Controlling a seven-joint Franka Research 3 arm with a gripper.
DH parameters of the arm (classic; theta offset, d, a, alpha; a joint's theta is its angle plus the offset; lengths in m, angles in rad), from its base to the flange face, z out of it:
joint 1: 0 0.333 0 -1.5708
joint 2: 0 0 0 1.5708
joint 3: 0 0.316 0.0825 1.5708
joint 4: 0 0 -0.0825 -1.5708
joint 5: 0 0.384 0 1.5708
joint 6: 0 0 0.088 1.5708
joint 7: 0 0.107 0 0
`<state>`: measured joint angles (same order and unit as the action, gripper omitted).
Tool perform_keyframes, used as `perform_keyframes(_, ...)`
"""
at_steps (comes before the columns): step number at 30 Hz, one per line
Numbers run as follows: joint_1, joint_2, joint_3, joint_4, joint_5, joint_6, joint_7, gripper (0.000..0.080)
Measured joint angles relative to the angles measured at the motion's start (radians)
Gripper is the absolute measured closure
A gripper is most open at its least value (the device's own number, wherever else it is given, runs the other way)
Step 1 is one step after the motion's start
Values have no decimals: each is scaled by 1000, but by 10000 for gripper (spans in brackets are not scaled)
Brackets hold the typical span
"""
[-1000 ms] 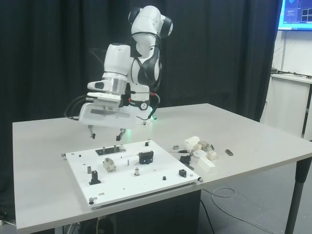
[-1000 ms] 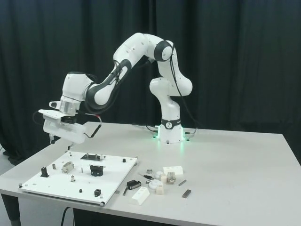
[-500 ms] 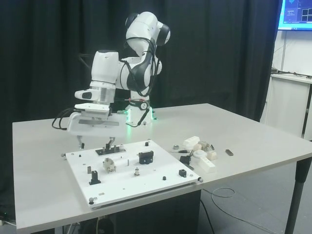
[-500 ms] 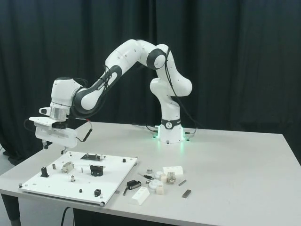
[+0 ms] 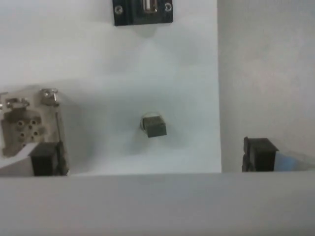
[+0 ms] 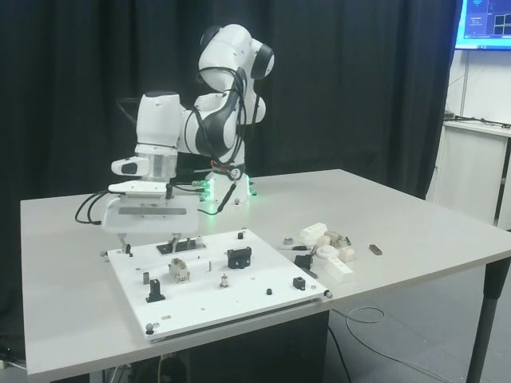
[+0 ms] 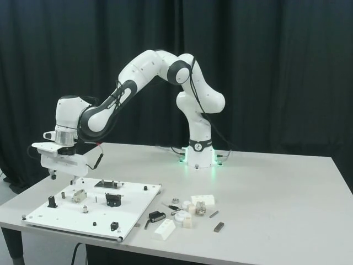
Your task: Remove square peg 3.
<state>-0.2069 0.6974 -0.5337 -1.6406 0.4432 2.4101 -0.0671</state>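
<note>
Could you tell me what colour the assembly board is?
White; the assembly board shows best in the first room view.

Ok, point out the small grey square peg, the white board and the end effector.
small grey square peg (image 5: 156,127): wrist view, its top face.
white board (image 6: 239,299): first room view, bare front part.
end effector (image 6: 151,237): first room view, midway between fingertips.

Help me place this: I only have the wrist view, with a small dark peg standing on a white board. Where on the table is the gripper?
Observer: The gripper hangs low over the white board's far corner, on the side away from the loose parts.
Operator: What loose parts?
Observer: A cluster of small white and black pieces lies on the grey table beside the board.
Operator: And the arm's base?
Observer: The base is bolted near the table's far edge, with a green light at its foot.
</note>
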Motion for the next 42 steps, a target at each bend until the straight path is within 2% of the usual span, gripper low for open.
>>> perform_keyframes(4, -10, 14, 0, 16, 30, -11, 0, 3)
perform_keyframes(13, -29, 50, 0, 55, 62, -33, 0, 3)
perform_keyframes(33, -56, 152, 0, 180, 66, -110, -18, 3)
perform_keyframes(42, -67, 178, 1, 214, 67, -142, -32, 3)
